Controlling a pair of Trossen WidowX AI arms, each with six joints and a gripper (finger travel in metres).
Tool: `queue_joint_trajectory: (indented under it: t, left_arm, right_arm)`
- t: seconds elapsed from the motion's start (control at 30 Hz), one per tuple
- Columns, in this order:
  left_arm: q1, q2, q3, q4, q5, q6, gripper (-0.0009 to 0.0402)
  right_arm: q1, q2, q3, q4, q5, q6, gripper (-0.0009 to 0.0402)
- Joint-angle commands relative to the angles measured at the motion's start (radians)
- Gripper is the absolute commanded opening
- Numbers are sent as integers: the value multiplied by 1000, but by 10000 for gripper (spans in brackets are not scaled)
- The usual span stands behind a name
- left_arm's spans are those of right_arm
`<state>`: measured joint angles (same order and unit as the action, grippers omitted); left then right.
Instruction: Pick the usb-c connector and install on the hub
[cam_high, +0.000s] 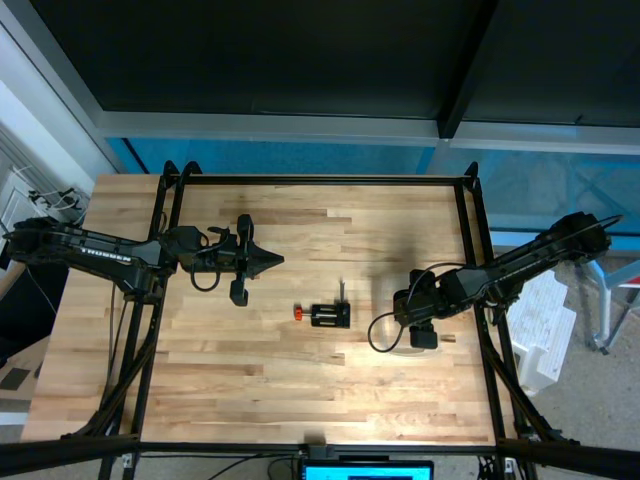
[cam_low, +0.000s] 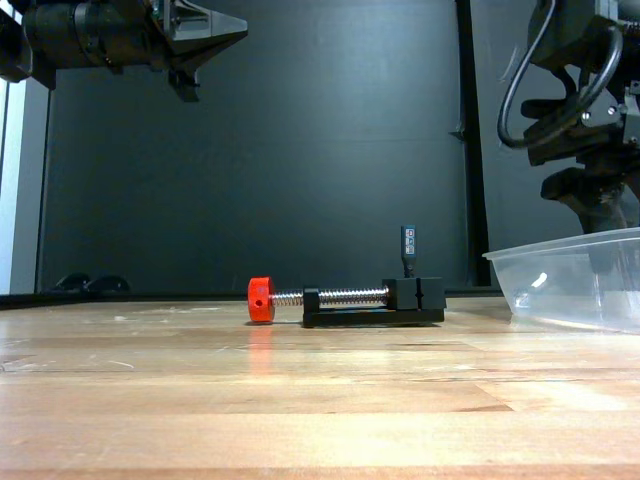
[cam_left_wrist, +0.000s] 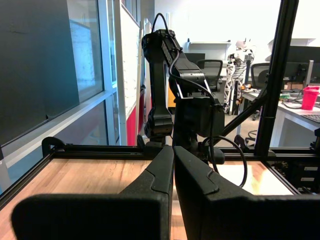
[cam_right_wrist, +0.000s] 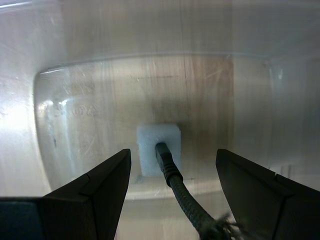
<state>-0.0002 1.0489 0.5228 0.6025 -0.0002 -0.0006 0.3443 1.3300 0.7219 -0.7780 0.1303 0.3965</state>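
Two claws are in view, but only one is placed to work. The right claw (cam_right_wrist: 172, 155) hangs over the clear tray (cam_low: 560, 290) at the right side of the table (cam_high: 300, 400), with its fingers spread wide. Straight beneath it, on the tray floor, lies the plug (cam_right_wrist: 159, 132), a small whitish square piece with a black braided cable (cam_right_wrist: 186, 200) joined to it. The plug sits in the gap between the two fingers, somewhat nearer one than the other, and neither finger touches it. The cable runs back from the plug toward the wrist, so its line crosses the fingers' closing line roughly at right angles. A plain descent and squeeze would probably catch the plug by its two side faces.

Farther off, near the middle of the table and well apart from the tray, the hub (cam_high: 330, 315) lies flat as a black block. Its long axis runs across the table from arm to arm, with the orange knob (cam_low: 261, 299) at the end toward the left arm.

Farthest from the plug is the left claw (cam_left_wrist: 173, 155), high above the table's left side, its fingers pressed together and holding nothing. The right arm is judged much the nearer to the plug, and the left arm appears parked.
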Motion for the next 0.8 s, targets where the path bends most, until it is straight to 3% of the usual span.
queue_joint_trajectory:
  t: [0.03,0.8]
  left_arm:
    - [0,0,0,0,0,0,0]
    - [0,0,0,0,0,0,0]
  right_arm:
    - [2,1,-8,13,0,11,235]
    - [10,1,-19,23,0,15,102]
